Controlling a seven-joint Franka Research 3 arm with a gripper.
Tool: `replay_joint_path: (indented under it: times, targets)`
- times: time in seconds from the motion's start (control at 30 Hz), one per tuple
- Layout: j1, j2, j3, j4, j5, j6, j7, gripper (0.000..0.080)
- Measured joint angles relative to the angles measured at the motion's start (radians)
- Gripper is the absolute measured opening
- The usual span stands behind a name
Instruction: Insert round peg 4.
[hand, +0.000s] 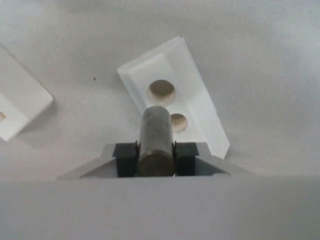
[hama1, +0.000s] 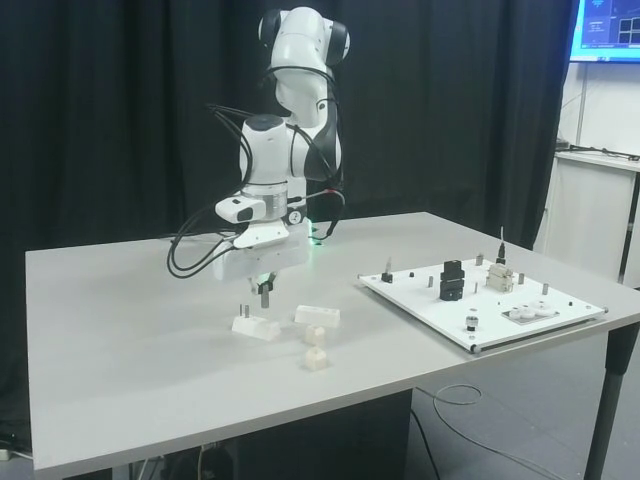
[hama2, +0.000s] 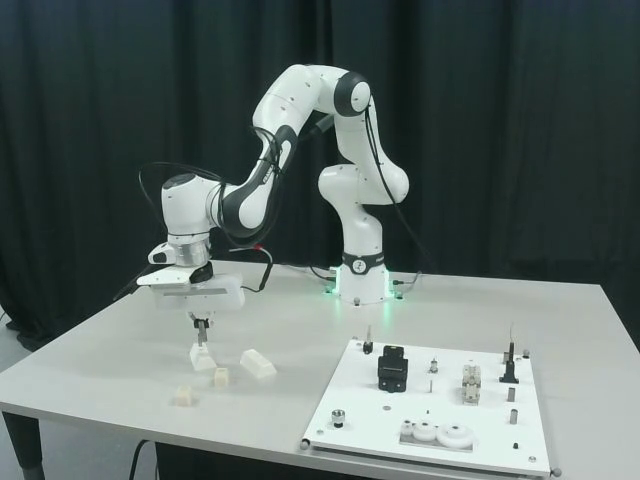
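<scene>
A: Where is the claw (hand: 156, 159), and how are its fingers?

B: Clamped on the round peg (hand: 156, 137). In the wrist view the two black pads (hand: 125, 159) press the peg from either side, and the grey cylinder stands out past the fingertips toward the counter (hand: 260, 60).

A: And what lies under the peg?

B: A white block with two holes (hand: 172, 102). The larger hole (hand: 162, 92) is open and shows just past the peg's far end; the smaller hole (hand: 178, 122) sits beside the peg's shaft. The peg is held above the block. Whether its tip touches the block, I cannot tell.

A: Does the room view agree?

B: Yes. In the first room view the white arm (hama1: 290, 90) reaches down over the counter, the claw hangs pointing downward, and the peg sits right above the white block, which lies flat.

A: Anything else near?

B: A second white block (hama1: 317, 315) lies just beside the first, and two small white pieces (hama1: 315, 348) sit near it toward the counter's front edge. In the wrist view, the corner of another white block (hand: 17, 107) shows at the picture's edge. A white board (hama1: 480, 300) carrying small black and grey parts lies well apart, on the other side of the counter.
</scene>
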Motion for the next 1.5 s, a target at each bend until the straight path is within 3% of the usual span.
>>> replay_joint_path:
  times: [1.0,1.5]
  targets:
    - [0.008,0.000,-0.001,0.000,0.002,0.001,0.018,0.0152]
    - [0.118,-0.018,0.001,0.000,0.048,-0.007,0.137,0.0152]
